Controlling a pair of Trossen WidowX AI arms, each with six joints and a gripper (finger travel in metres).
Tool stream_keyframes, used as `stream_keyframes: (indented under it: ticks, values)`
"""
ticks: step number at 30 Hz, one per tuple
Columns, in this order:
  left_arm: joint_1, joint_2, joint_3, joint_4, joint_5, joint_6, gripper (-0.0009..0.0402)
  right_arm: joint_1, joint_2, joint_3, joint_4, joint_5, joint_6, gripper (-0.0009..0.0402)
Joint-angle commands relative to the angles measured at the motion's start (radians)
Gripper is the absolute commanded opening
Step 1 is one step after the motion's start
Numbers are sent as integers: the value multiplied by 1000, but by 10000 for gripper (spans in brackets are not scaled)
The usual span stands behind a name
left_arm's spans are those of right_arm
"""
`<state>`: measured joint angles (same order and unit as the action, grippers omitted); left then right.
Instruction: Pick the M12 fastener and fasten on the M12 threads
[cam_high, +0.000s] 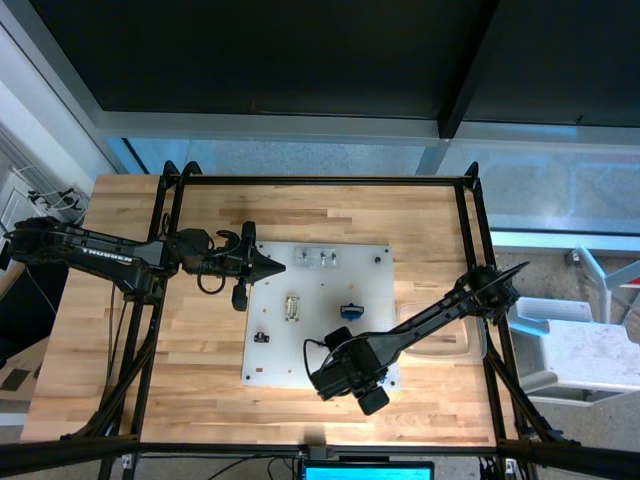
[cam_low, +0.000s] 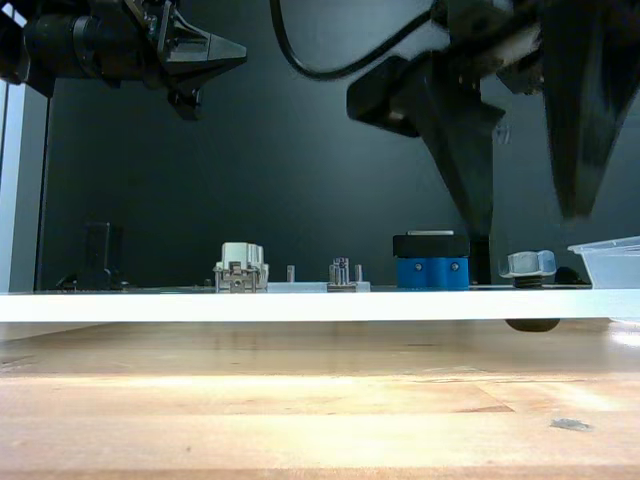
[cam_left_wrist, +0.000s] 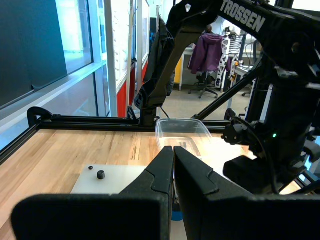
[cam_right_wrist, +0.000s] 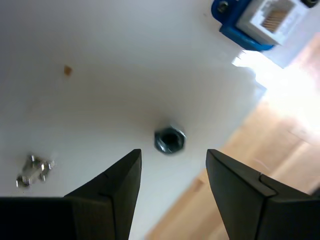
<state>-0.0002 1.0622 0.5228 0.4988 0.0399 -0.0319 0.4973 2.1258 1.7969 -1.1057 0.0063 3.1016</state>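
right gripper (cam_right_wrist: 173, 153) is hovering above the m12 nut (cam_right_wrist: 170, 140), fingers apart, so it is sitting free on its stud (cam_low: 527, 283); left gripper (cam_left_wrist: 173, 150) is idling clear, fingers together.

black left gripper (cam_left_wrist: 173, 150), black right gripper (cam_right_wrist: 173, 154), white trossen lettering (cam_left_wrist: 242, 15).

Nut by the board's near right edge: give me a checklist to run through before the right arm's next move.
1. Right claw open: ok, fingers spread directly over the nut.
2. Nut free of the claw: ok, neither finger touches it.
3. Nut on its stud: ok, the low view shows it on top of the black stud on the white board.
4. Nut run fully down: cannot tell.
5. Left claw out of the way: ok, shut, held high over the board's far left.
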Motion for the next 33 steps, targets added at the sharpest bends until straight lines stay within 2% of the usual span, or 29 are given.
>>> stream_keyframes:
  ticks: [1,6,11,13,19,21,23,25,31,33]
  values:
    - [0,0,0,0,0,0,0,0,-28,3,2,-10,-111,180]
    - [0,0,0,0,0,0,0,0,-68,3,-19,-6,-407,181]
    - [0,0,0,0,0,0,0,-1,-78,3,-66,3,-768,181]
    - [0,0,0,0,0,0,0,-2,-78,3,-76,6,-958,181]
    - [0,0,0,0,0,0,0,-2,-76,3,-121,11,-1606,181]
    - [0,0,0,0,0,0,0,-2,-76,3,-121,10,-1745,181]
    - [0,0,0,0,0,0,0,-1,-76,3,-126,10,-1835,181]
    - [0,0,0,0,0,0,0,-1,-76,3,-140,10,-1886,181]
    - [0,0,0,0,0,0,0,-2,-76,3,-174,11,-1888,181]
    - [0,0,0,0,0,0,0,-1,-76,2,-176,38,-1888,181]
